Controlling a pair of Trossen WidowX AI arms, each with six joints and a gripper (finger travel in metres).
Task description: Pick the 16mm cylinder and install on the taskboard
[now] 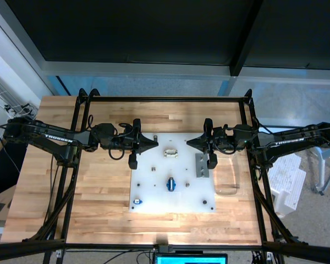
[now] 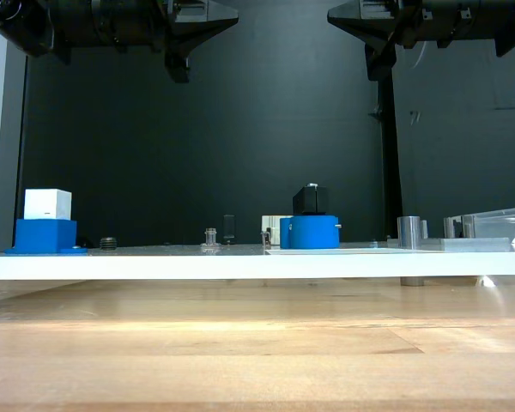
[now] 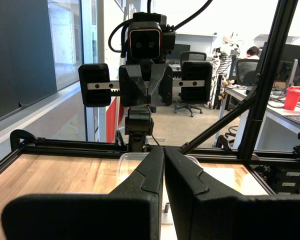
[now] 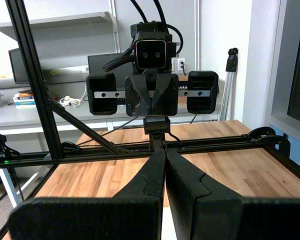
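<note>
Butcher-block table inside a black frame, dark wall behind. Office desks and chairs beyond, seen past the wrists. White taskboard flat at mid-table. On the taskboard: blue knob near centre, grey block toward the right edge, 16mm cylinder upright on the right half. Clear tray just beside the taskboard's right edge. Left gripper high over the taskboard's far left part, clenched, empty. Right gripper high over its far right part, likewise clenched, empty.
</note>
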